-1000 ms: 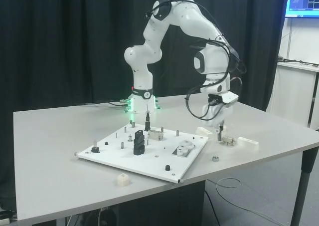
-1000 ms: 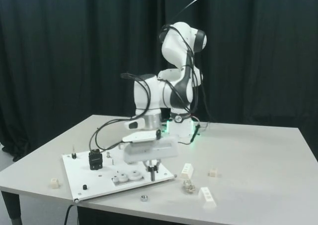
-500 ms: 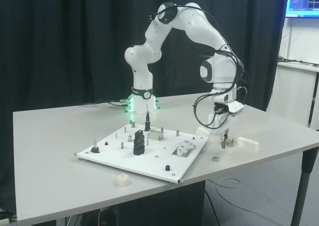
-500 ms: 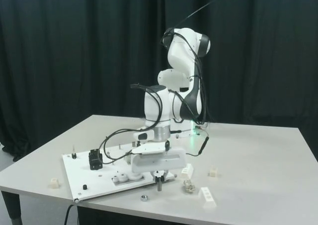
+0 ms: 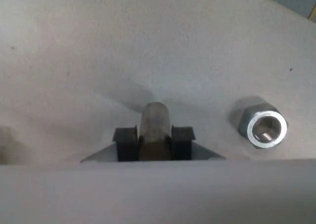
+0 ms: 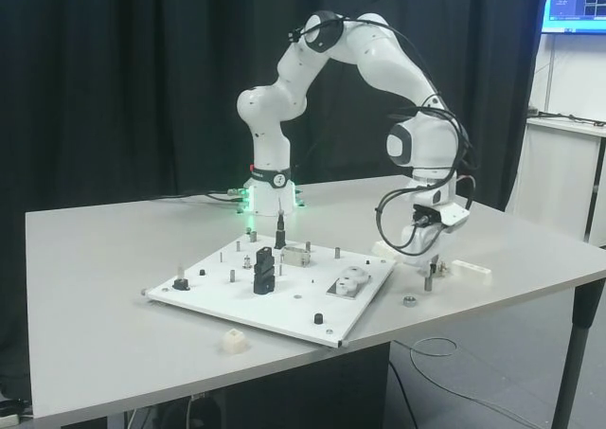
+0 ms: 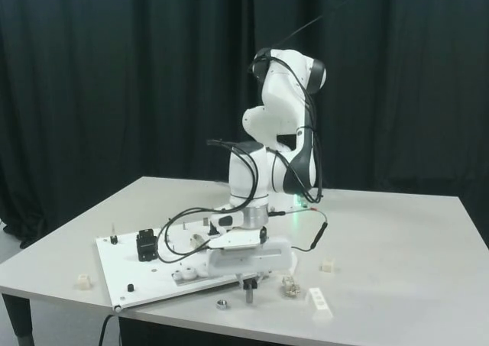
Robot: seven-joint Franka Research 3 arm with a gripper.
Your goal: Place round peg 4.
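The round peg (image 5: 155, 116), a short grey metal cylinder, stands upright between the black fingers (image 5: 126, 141) of my gripper (image 5: 154, 135), which is shut on it. In the room views the gripper (image 6: 430, 274) (image 7: 248, 287) hangs low over the bare grey table, just off the white assembly board's (image 6: 284, 292) (image 7: 114, 263) corner. The peg's (image 7: 248, 295) lower end is close to the tabletop; whether it touches cannot be told. A grey hex nut (image 5: 262, 127) (image 6: 410, 300) (image 7: 221, 305) lies on the table a short way from the peg.
The board carries a black block (image 6: 262, 268), white round pieces (image 6: 348, 280) and several thin pins. A long white block (image 6: 471, 271) (image 7: 318, 302), a small metal part (image 7: 289, 286) and small white cubes (image 6: 233, 341) (image 7: 327, 266) lie on the table.
The arm has swung away from the board's edge and come down over the table near the nut, with the peg still held.
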